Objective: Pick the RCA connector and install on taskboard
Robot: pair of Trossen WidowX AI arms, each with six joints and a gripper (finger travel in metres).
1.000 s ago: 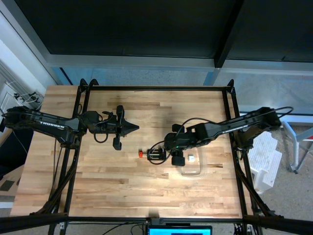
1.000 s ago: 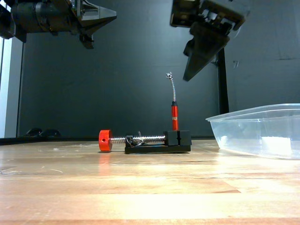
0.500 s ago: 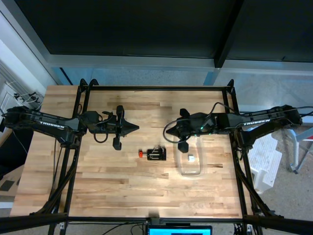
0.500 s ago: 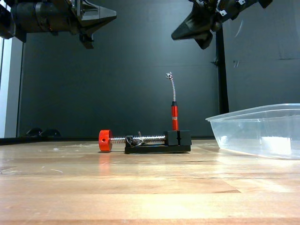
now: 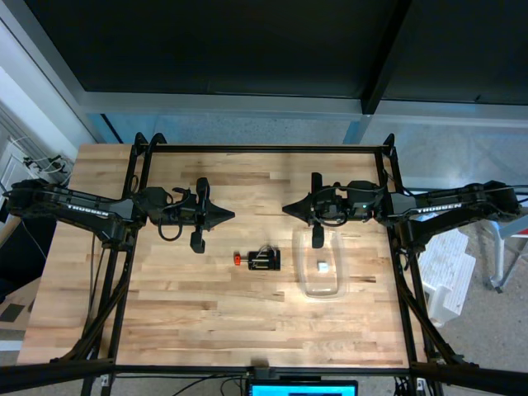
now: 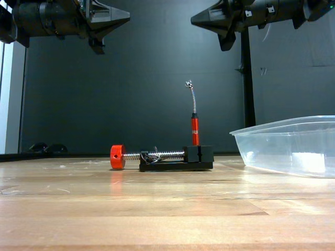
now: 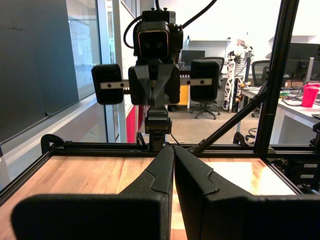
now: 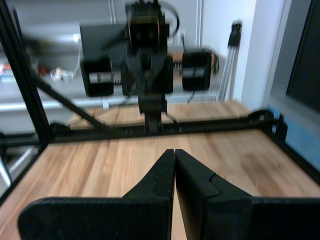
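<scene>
In the low view, the RCA connector (image 6: 194, 128) stood upright on the end of the taskboard (image 6: 177, 158) opposite its red-orange knob (image 6: 117, 156). It showed a red-orange barrel with a slim silvery coil above it that bent over at the tip. I could not make out how its foot sat in the black block. My left gripper (image 6: 127, 19) hung high above the taskboard, out past the knob end. My right gripper (image 6: 193, 20) hung just as high over the connector end. Both arms were cut off by the frame. The clear plastic tray (image 6: 282, 137) lay beside the taskboard's connector end, also cut off. A second before, my right gripper had pointed steeply down just above the coil's tip. It had since lifted away and levelled out, while the connector, the taskboard and my left gripper had not moved.

In the high view, the connector was too small for me to make out on the taskboard. Both grippers pointed at each other beyond the taskboard, and a white cube (image 5: 323, 266) lay in the tray.

In the left wrist view, my left gripper's fingers (image 7: 162, 172) were pressed together, holding nothing.

In the right wrist view, my right gripper's fingers (image 8: 165, 172) were likewise together and held nothing.
</scene>
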